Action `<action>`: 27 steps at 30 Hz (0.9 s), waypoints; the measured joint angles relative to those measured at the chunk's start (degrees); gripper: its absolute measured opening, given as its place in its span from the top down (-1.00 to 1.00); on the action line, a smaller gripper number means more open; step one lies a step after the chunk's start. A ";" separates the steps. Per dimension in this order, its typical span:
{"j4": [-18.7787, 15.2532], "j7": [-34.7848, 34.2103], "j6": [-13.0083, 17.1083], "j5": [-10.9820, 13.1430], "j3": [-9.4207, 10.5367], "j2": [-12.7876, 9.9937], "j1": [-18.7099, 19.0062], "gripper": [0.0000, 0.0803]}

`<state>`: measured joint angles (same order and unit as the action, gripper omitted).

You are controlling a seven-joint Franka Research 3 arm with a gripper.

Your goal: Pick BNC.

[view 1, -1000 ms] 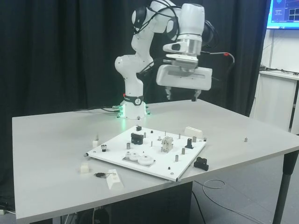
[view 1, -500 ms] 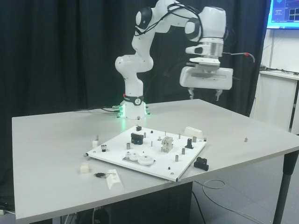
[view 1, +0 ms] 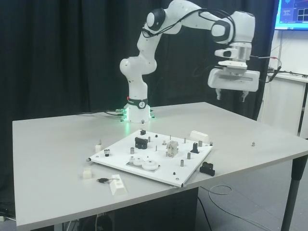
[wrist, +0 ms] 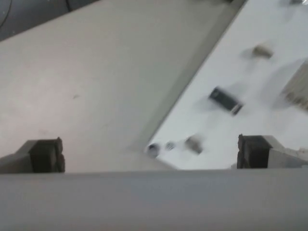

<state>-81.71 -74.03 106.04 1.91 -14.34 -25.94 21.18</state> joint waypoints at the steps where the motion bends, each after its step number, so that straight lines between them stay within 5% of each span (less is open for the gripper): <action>1: 0.00 -1.07 -0.12 0.02 0.01 -0.05 0.69 -0.99; 15: 0.00 -9.72 -0.56 1.08 0.14 -1.94 8.99 -0.99; 27: -0.01 -9.72 3.39 3.16 0.26 -5.89 13.22 -0.99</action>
<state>-81.71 -83.75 109.43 5.06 -14.08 -31.84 34.40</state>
